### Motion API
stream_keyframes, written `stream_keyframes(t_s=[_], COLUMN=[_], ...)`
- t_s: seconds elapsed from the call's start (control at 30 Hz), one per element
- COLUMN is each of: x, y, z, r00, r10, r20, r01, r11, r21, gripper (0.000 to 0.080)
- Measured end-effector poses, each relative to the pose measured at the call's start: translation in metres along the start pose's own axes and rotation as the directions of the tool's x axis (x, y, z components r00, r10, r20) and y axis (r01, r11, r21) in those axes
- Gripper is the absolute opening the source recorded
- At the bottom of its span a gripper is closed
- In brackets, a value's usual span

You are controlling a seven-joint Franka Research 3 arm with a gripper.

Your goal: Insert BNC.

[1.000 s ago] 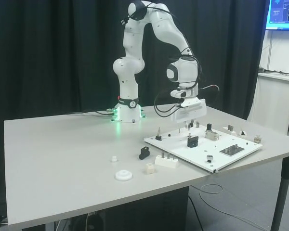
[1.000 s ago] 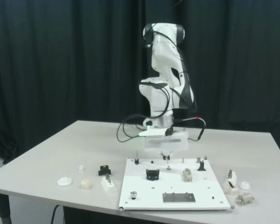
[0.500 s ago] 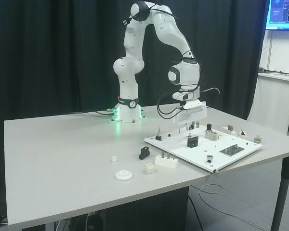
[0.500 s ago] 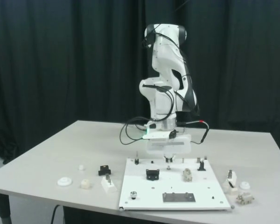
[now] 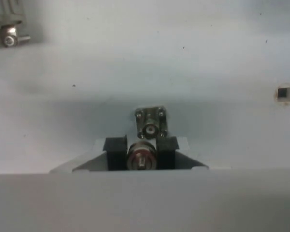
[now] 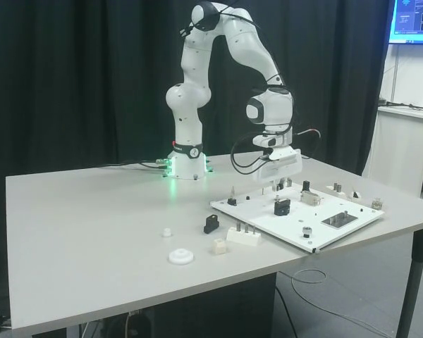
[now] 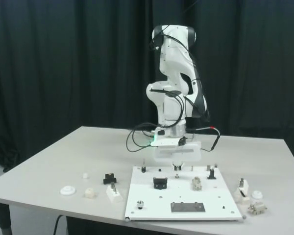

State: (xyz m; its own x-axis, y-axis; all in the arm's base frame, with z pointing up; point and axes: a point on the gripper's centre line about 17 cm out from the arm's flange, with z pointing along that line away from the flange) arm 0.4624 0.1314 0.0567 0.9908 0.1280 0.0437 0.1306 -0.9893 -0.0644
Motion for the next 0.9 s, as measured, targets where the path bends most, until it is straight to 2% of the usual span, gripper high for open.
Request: stream_keyframes(t_s=[0.9], x=[0.0069], y=[0.0067], z=[0.0090], r00=[1.000], r10=[0.000], r20=[-0.027], r01=[-0.001], r11=[1.000], r21=[-0.021], gripper=[0.0122])
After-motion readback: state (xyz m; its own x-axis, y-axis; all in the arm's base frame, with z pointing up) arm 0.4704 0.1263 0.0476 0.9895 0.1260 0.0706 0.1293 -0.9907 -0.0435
